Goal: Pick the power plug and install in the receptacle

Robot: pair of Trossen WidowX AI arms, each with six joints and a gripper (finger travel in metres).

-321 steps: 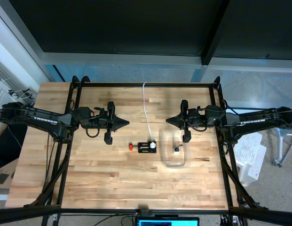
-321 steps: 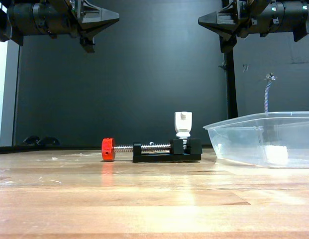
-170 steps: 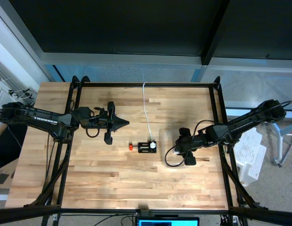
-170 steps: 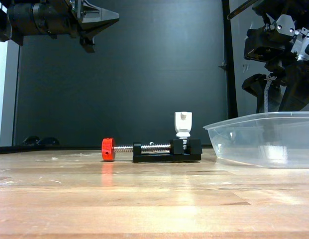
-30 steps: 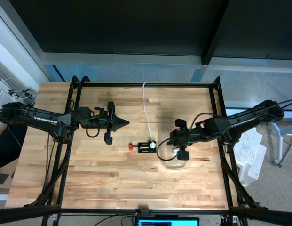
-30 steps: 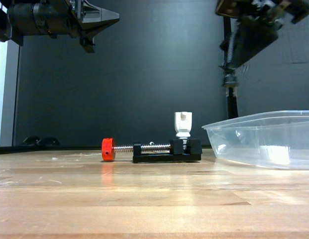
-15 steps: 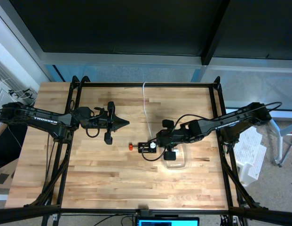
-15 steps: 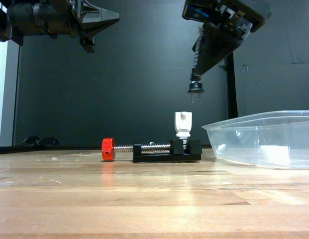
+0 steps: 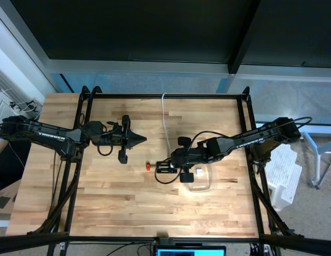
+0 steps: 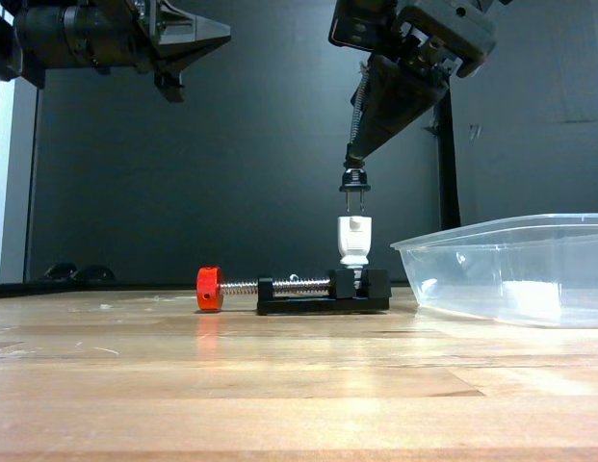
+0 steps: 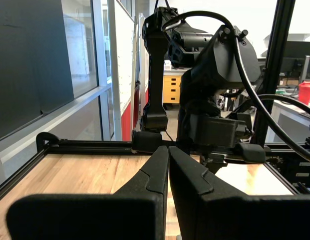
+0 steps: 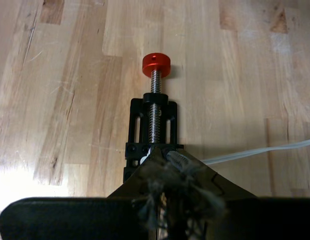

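The power plug (image 10: 354, 182) is a small black body with two prongs pointing down. It hangs just above the white receptacle (image 10: 354, 238), which stands upright in the black mini vise (image 10: 323, 289). My right gripper (image 10: 358, 146) is shut on the plug's braided wire right above the plug body. In the high view the right gripper (image 9: 175, 159) sits over the vise and hides the receptacle. The right wrist view looks past the closed fingers (image 12: 145, 172) onto the vise (image 12: 152, 135). My left gripper (image 9: 139, 140) hovers shut, high and far to the left.
The vise's red knob (image 10: 210, 288) points left. A clear plastic tray (image 9: 203, 185) holding a small white cube (image 9: 199, 172) lies right of the vise. A thin white cable (image 9: 166, 122) runs from the vise toward the table's far edge.
My right gripper has carried the plug left and down, from beside the receptacle to directly above it. The left arm has stayed still.
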